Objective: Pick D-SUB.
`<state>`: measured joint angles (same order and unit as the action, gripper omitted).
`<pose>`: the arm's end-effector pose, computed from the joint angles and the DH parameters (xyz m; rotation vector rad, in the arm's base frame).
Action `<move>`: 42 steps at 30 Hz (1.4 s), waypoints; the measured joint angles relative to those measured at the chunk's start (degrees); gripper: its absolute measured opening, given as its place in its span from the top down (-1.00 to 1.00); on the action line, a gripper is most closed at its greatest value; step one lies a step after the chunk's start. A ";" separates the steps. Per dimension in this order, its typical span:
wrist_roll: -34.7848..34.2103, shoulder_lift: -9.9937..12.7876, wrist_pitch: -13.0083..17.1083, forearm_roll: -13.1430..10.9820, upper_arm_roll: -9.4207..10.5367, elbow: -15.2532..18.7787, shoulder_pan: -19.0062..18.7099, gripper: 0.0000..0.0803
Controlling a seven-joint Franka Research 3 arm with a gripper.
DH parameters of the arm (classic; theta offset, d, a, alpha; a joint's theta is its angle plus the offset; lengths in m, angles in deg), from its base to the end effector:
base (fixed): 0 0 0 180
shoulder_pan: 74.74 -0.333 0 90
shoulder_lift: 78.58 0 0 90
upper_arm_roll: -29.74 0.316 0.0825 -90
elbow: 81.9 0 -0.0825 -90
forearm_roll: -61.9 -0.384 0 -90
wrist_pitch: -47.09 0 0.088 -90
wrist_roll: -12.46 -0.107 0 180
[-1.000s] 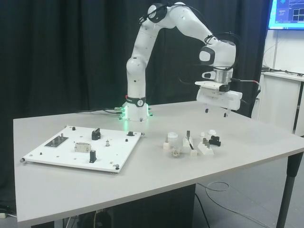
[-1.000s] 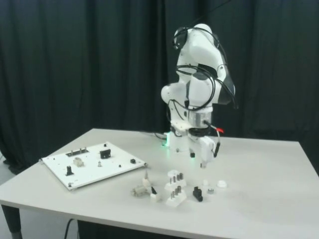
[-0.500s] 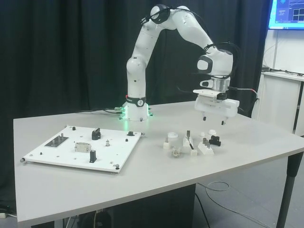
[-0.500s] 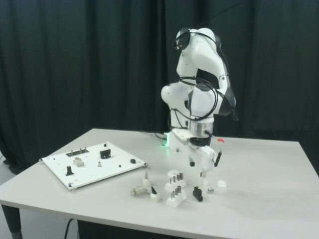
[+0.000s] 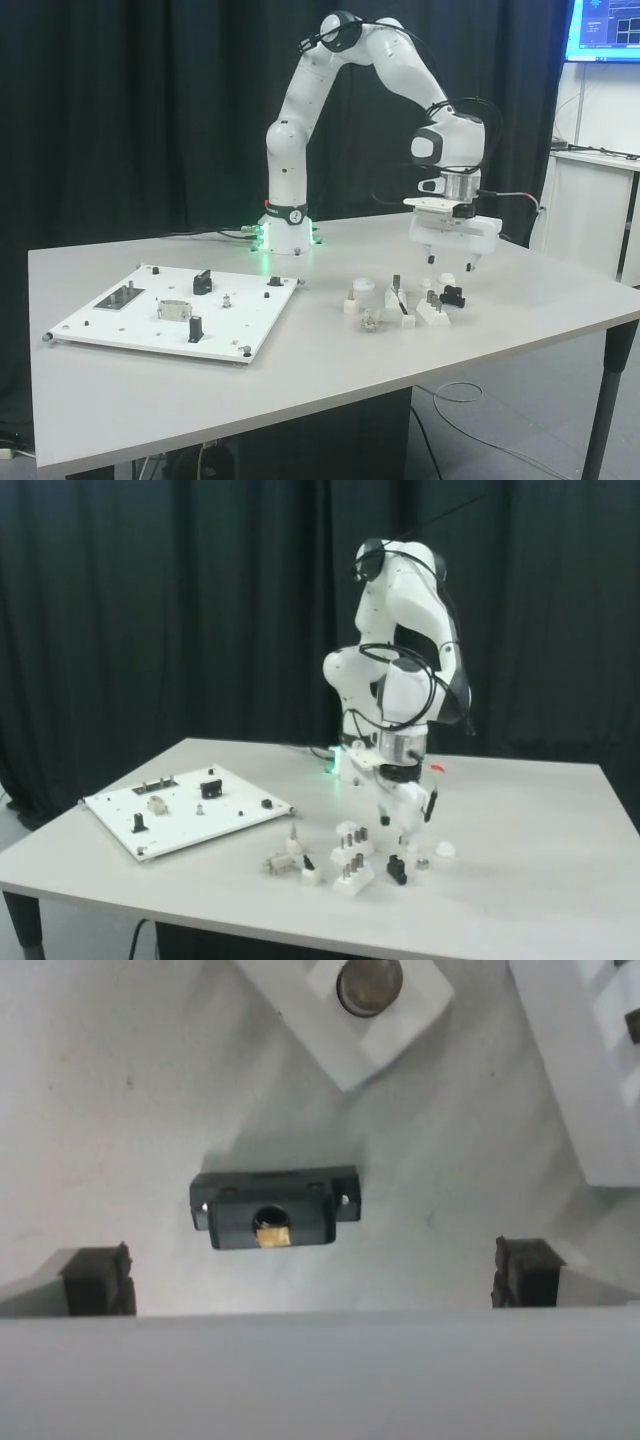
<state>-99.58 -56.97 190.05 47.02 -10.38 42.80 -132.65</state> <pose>0.5375 0.1732 0.2597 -1.9307 2.4588 -0.1448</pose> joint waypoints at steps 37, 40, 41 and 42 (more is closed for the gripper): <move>4.77 4.75 2.99 -2.60 11.35 -3.22 11.46 -0.99; 5.35 4.78 2.98 -2.60 13.47 -3.57 13.72 -0.99; 5.51 4.78 2.98 -2.60 14.24 -3.68 14.49 -0.99; 5.62 4.79 2.98 -2.60 14.88 -3.77 15.14 -0.99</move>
